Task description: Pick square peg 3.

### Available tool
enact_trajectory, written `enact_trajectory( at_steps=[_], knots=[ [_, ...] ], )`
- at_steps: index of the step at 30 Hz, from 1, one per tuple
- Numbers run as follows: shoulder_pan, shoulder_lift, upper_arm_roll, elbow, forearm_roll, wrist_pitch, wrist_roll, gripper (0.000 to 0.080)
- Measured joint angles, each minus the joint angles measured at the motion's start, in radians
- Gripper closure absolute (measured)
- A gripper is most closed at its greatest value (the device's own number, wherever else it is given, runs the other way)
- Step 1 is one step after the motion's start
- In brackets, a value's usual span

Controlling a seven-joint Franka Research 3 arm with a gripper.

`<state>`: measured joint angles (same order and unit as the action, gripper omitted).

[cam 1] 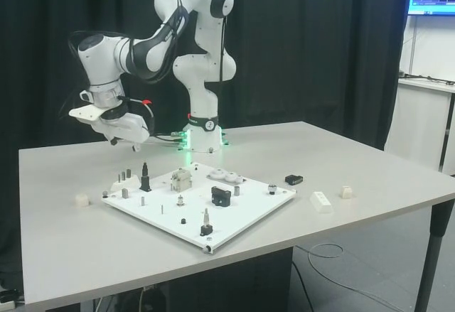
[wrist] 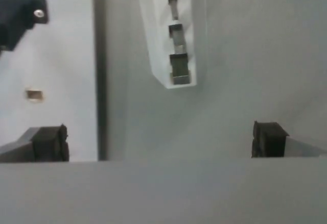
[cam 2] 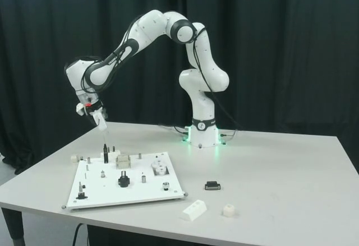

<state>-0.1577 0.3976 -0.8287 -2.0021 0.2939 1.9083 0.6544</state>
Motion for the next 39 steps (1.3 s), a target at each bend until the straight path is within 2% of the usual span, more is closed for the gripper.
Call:
enact_trajectory(
  at_steps=[10,21,28,39],
  knots=[
    [0.001,-0.049,-0.005,-0.118,0.000,0.139,-0.020,0.0003],
    [0.020,-0.051,0.004,-0.186,0.002,0.264,-0.029,0.0003],
    [0.023,-0.040,0.014,-0.213,0.002,0.306,-0.029,0.0003],
    [0.023,-0.016,0.017,-0.234,0.014,0.328,-0.054,0.0003]
  ],
)
